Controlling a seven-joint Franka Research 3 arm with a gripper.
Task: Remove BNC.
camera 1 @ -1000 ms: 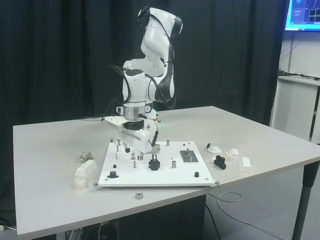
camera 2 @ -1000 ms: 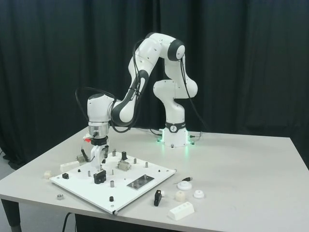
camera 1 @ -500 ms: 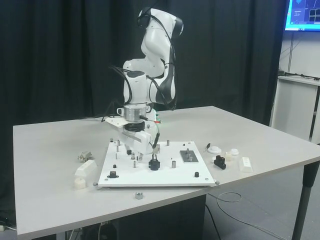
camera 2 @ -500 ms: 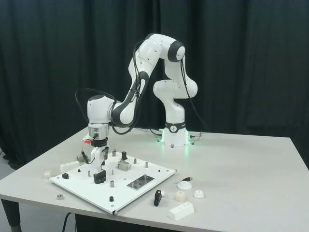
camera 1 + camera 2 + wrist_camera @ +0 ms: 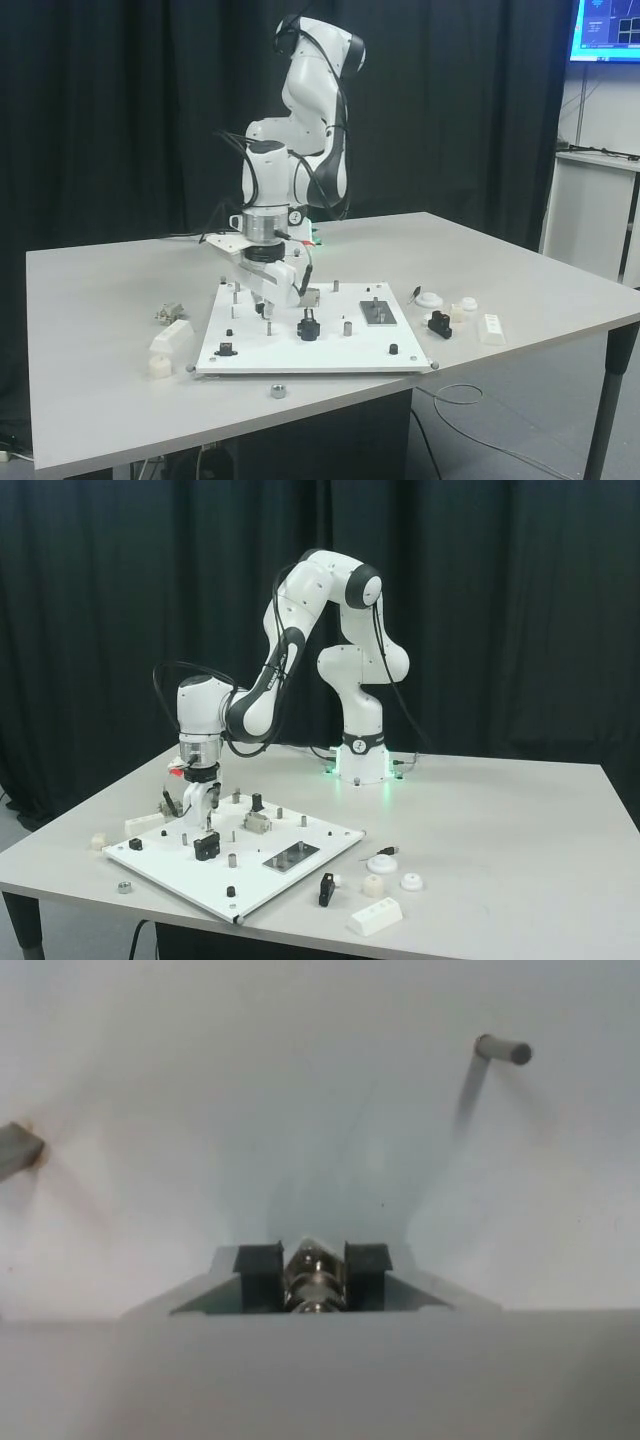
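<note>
Wrist view: my claw [image 5: 315, 1272] clenched on BNC [image 5: 314, 1282] between fingertips; straight pull without twist risks slipping off.

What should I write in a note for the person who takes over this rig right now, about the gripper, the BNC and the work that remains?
Gripper: shut on the BNC connector; the metal piece sits between the two black fingertips in the wrist view.
Place: the gripper hangs over the white board, near its far left part in the first room view.
Done: the connector is gripped. Whether it is already free of its socket cannot be seen.
Left: lift clear, set it down on the grey table, then open.
</note>
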